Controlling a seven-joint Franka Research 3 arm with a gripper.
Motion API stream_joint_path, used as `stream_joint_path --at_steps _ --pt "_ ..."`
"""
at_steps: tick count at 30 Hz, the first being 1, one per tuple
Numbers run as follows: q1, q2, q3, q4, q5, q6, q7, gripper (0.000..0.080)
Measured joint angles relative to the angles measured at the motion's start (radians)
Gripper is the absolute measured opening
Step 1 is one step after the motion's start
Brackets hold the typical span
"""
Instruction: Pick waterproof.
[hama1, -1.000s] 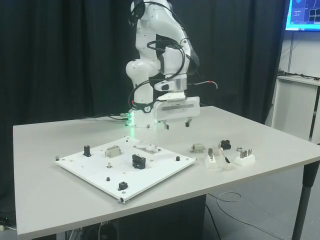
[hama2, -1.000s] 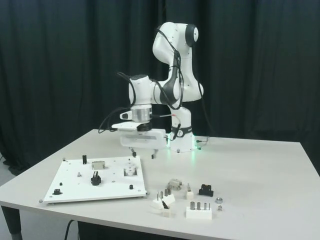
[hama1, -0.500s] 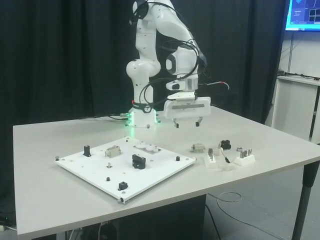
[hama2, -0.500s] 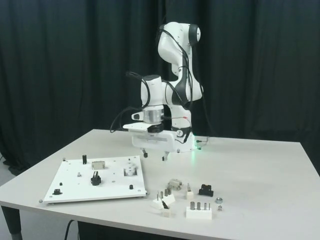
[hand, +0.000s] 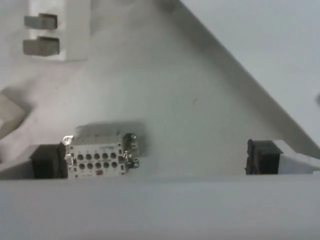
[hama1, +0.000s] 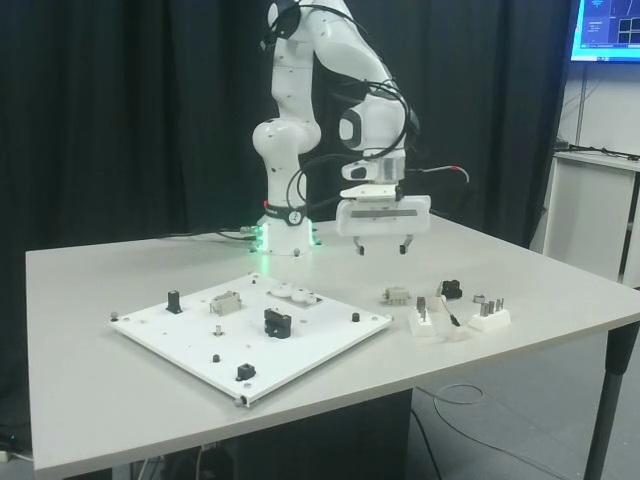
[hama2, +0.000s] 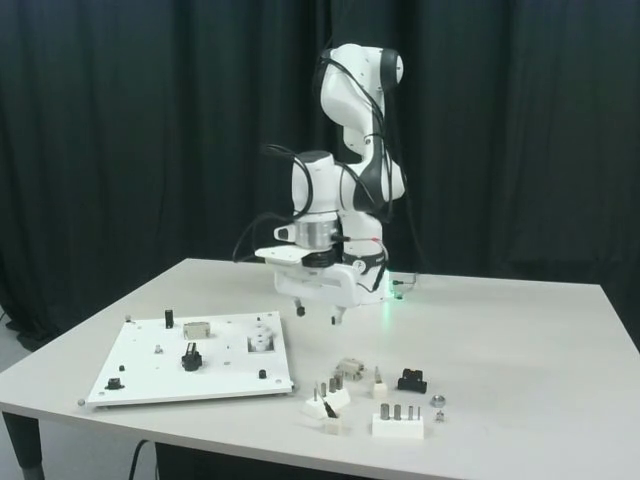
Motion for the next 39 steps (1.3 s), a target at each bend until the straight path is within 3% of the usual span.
stream_joint_path --at_steps 7,13,18,39 --pt "0.013 0.008 0.037 -0.003 -0.035 -0.004 -0.074 0.08" --pt "0.016 0.021 0.077 -0.005 -0.036 -0.005 -0.175 0.08" --pt "0.018 0.033 0.102 -0.005 -0.035 -0.005 -0.181 0.08" --pt "0.018 0.079 0.138 -0.01 -0.034 0.055 0.428 0.08"
